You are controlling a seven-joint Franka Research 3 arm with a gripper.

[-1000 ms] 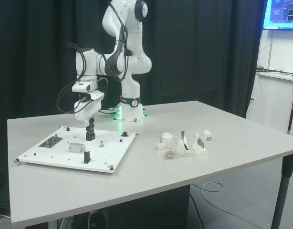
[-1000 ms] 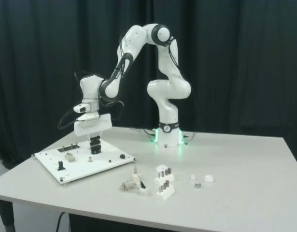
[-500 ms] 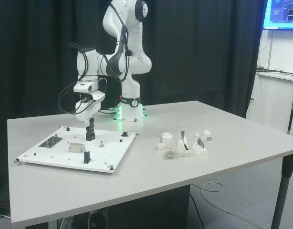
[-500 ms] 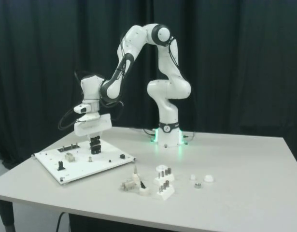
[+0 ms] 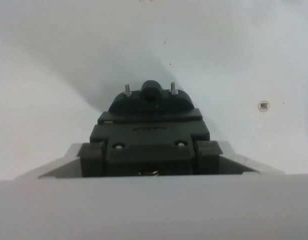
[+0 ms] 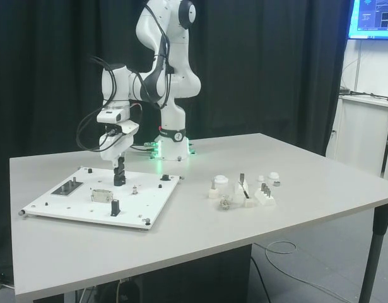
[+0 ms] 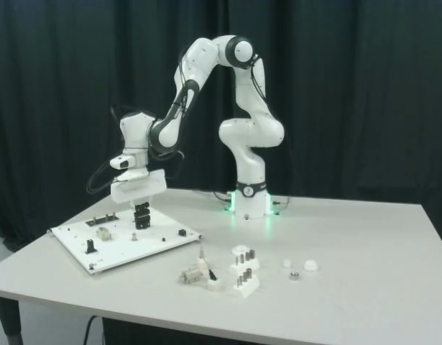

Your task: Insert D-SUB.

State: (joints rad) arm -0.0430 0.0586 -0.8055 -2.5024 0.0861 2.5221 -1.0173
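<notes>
Carry step: black two-finger gripper [image 6: 119,178] clamped on black plastic D-SUB plug [image 5: 149,131], hanging just above white square board [image 6: 149,203]. Next: align over grey metal socket [image 6: 103,195], lower straight, press home.

- Arm [image 7: 242,86]: white rounded shells, black bands at joints.
- Base [image 7: 251,201]: white column w/ black ring, green light at foot.
- Black cables [image 6: 86,129] looping from wrist area.
- Wrist: white block housing, grey camera box on side.
- Gripper [image 6: 119,178]: black fingers [image 5: 149,145], blocky, w/ small screws in wrist view.
</notes>
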